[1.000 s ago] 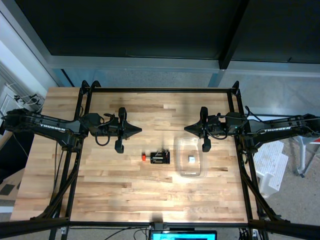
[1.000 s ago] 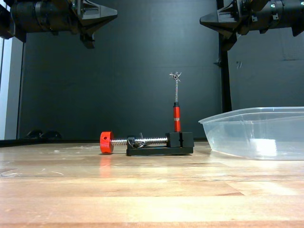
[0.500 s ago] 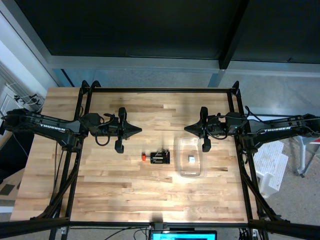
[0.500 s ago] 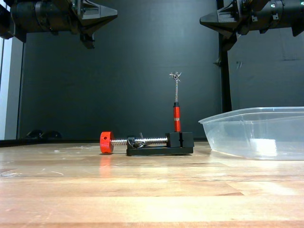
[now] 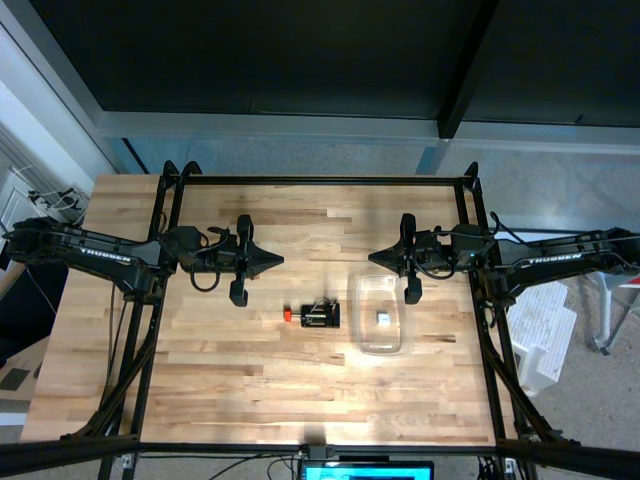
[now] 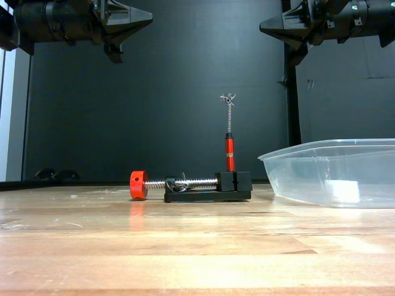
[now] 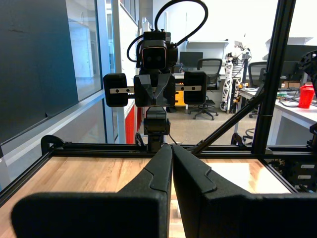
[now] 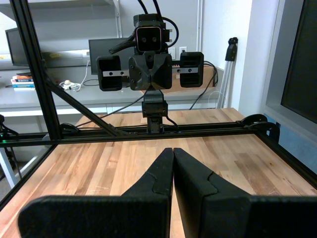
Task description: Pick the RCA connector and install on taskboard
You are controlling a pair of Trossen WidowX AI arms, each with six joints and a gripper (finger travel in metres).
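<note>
Wood table [image 5: 250,380], plastic tray [image 6: 308,176], matt black vise [image 6: 234,183]

Two grippers: the left gripper [image 5: 280,260] above the surface's left half, the right gripper [image 5: 372,258] above its right half. One vise [image 5: 322,316], one red knob [image 6: 138,184], one connector [image 6: 229,154], one clear tray [image 5: 380,350], one white block [image 5: 382,318].

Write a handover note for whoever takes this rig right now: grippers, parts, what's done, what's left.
Left gripper: shut, empty, held high on the left.
Right gripper: shut, empty, held high on the right.
RCA connector: upright on the vise, braided cable rising from it, nothing holding it.
Clear tray: holds only the white block.
Done: connector appears installed.
Left: nothing apparent.
</note>
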